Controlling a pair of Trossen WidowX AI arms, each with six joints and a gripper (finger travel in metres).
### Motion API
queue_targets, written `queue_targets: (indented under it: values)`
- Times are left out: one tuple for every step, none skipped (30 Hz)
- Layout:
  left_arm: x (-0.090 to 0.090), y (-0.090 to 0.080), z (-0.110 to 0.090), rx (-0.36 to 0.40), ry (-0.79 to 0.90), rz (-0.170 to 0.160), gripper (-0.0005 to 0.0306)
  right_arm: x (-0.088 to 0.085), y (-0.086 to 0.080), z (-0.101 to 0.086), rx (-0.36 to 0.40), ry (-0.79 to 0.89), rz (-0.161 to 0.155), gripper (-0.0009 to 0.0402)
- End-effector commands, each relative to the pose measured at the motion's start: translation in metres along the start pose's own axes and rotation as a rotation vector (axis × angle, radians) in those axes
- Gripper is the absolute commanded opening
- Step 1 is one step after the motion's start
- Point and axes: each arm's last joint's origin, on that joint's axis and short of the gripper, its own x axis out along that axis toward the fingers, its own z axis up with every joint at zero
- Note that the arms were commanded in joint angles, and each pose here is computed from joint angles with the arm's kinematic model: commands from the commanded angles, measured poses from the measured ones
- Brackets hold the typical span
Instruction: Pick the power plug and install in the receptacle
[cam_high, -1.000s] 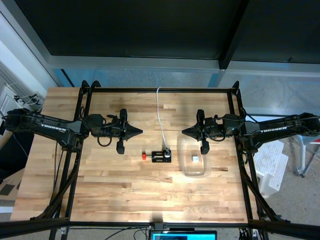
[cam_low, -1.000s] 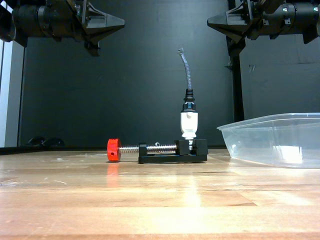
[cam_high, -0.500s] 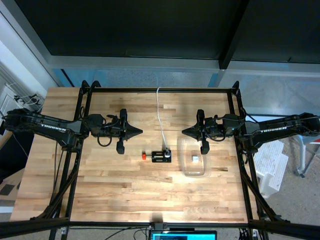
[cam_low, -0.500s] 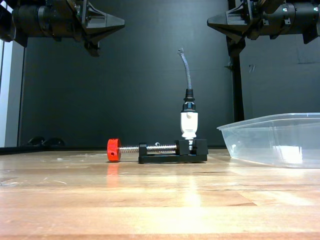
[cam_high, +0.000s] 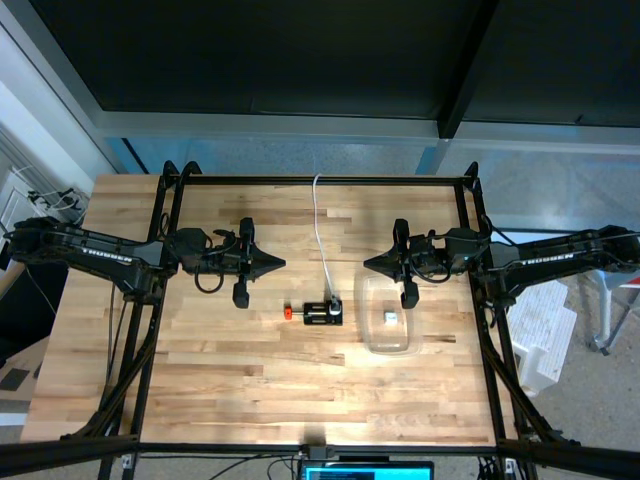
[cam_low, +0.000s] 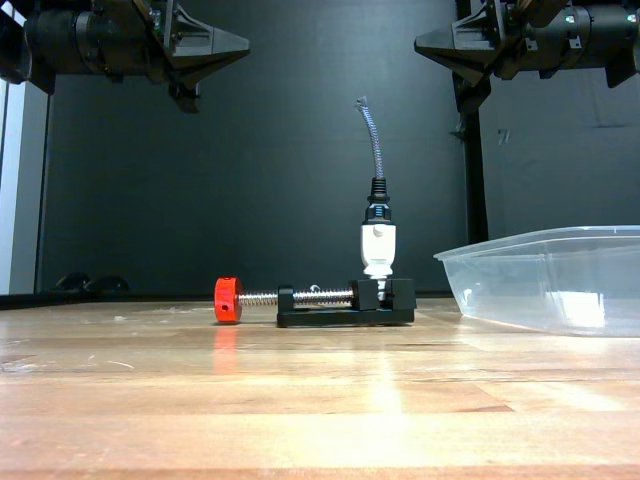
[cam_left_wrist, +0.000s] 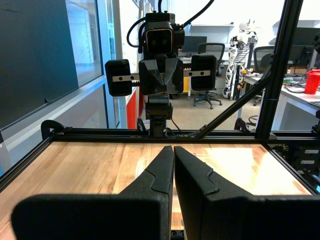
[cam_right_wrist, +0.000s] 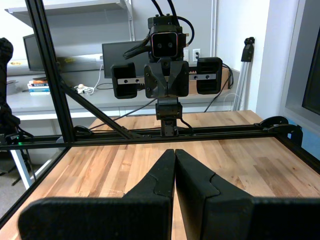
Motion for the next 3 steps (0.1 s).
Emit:
queue_targets:
  values:
    - [0.0, 0.0001, 0.0002, 0.0, -0.001, 0.0, 0.0, 0.0, 0.0001, 0.0001, 0.0, 0.0, 0.0, 0.0]
    - [0.0, 0.0, 0.0002, 0.0, -0.001, 0.0, 0.0, 0.0, 0.0, 0.0001, 0.0, 0.0, 0.0, 0.0]
    - [0.0, 0.0, 0.0002, 0.0, -0.001, 0.0, 0.0, 0.0, 0.0001, 0.0001, 0.0, 0.0, 0.0, 0.0]
